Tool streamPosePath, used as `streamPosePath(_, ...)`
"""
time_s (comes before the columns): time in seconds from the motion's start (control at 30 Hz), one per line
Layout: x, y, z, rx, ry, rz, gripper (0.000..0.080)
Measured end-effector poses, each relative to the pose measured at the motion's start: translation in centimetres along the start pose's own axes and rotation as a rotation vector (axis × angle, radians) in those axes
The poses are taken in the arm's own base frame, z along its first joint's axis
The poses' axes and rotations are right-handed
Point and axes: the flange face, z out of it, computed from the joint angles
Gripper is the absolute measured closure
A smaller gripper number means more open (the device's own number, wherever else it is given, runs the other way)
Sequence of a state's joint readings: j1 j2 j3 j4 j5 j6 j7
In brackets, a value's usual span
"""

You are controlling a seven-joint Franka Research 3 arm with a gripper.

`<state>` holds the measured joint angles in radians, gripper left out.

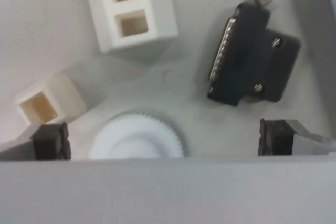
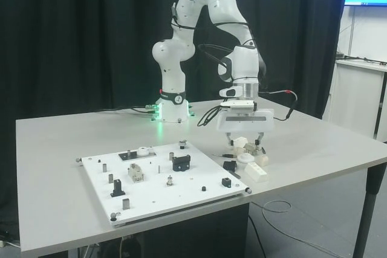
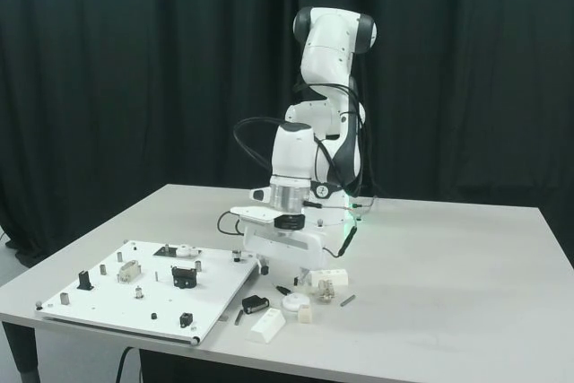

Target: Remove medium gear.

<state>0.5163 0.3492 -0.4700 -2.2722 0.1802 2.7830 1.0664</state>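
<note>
— Black pads on our gripper (image 1: 163,141) stand wide apart, holding nothing?

— Yes; the white medium gear (image 1: 137,139) lies flat on the grey table (image 1: 47,35) between them, seemingly untouched.

— Around it we see a black connector (image 1: 252,56), a two-socket white block (image 1: 130,9) and a small one-socket block (image 1: 48,102).

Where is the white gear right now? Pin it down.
The white gear lies flat on the grey table, off the white board, below the open pincer, with a black connector and white blocks nearby.
</note>
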Motion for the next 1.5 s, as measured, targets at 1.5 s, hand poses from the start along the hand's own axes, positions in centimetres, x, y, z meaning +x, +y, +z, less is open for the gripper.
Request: streamPosePath(1.5,18.1,13.6,-6.0,-0.154,0.068,0.225,0.0003)
